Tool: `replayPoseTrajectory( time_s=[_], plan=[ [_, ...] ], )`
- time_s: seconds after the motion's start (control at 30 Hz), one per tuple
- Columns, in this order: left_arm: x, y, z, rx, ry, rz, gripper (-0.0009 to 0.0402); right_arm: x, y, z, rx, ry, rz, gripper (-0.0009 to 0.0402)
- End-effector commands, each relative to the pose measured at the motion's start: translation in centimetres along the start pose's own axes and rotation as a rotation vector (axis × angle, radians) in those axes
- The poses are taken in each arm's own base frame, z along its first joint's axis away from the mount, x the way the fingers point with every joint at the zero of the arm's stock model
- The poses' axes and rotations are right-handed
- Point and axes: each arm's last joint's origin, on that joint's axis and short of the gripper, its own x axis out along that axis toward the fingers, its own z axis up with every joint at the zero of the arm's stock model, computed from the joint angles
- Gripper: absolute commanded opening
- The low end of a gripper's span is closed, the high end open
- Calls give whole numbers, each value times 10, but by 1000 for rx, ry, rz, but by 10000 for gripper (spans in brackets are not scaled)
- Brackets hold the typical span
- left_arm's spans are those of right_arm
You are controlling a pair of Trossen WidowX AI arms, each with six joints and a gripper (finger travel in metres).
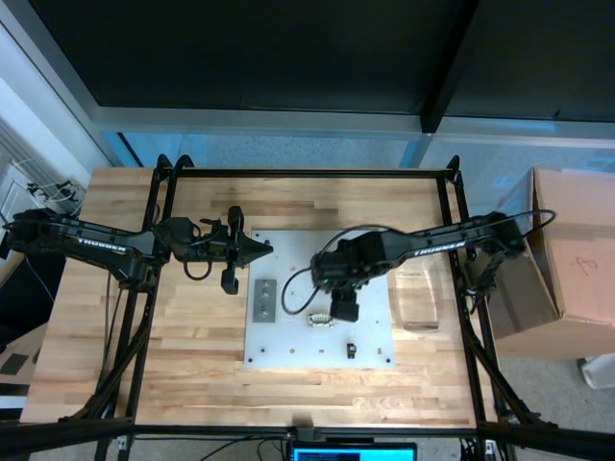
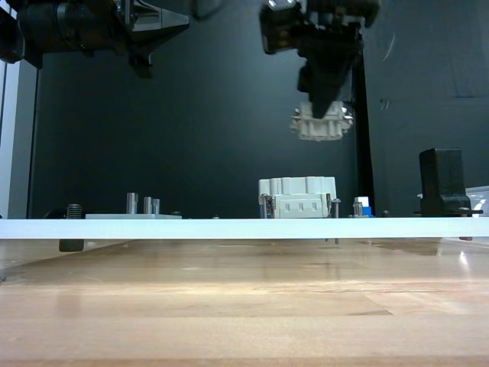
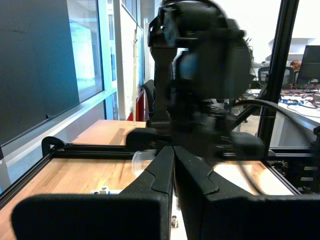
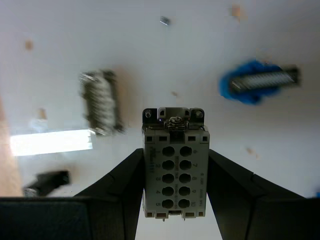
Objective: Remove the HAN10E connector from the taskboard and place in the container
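Observation:
The beige HAN10E connector [image 2: 321, 122] hangs in the air, clear of its seat, with my right gripper [image 2: 325, 92] shut on it. In the right wrist view the connector [image 4: 175, 187] sits upright between the two fingers of the right gripper [image 4: 175, 156], pin holes facing the camera. Its beige mating base [image 2: 298, 197] stays on the white taskboard [image 1: 279, 351], below and slightly left of the held part. The left gripper [image 1: 259, 248] hovers high over the board's left edge, shut and holding nothing [image 3: 174, 155].
A clear container [image 1: 418, 300] stands just right of the board. On the board are a grey plate with posts [image 1: 263, 299], a blue connector [image 4: 260, 82] and a small black block [image 2: 443, 180]. A cardboard box [image 1: 567, 259] sits off the table at right.

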Motion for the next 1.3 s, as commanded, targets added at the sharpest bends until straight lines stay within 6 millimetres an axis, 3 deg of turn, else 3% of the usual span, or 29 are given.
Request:
replayPoseTrajectory(
  time_s=[0.03,0.63,0.9,1.3],
  plan=[
    [0,0,0,0,0,0,0,-1,-17,-12,41,11,-13,16],
    [0,0,0,0,0,0,0,-6,-104,-84,299,46,-89,16],
    [0,0,0,0,0,0,0,-2,-127,-113,402,60,-117,16],
    [0,0,0,0,0,0,0,8,-158,-138,555,58,-153,16]
  ],
)
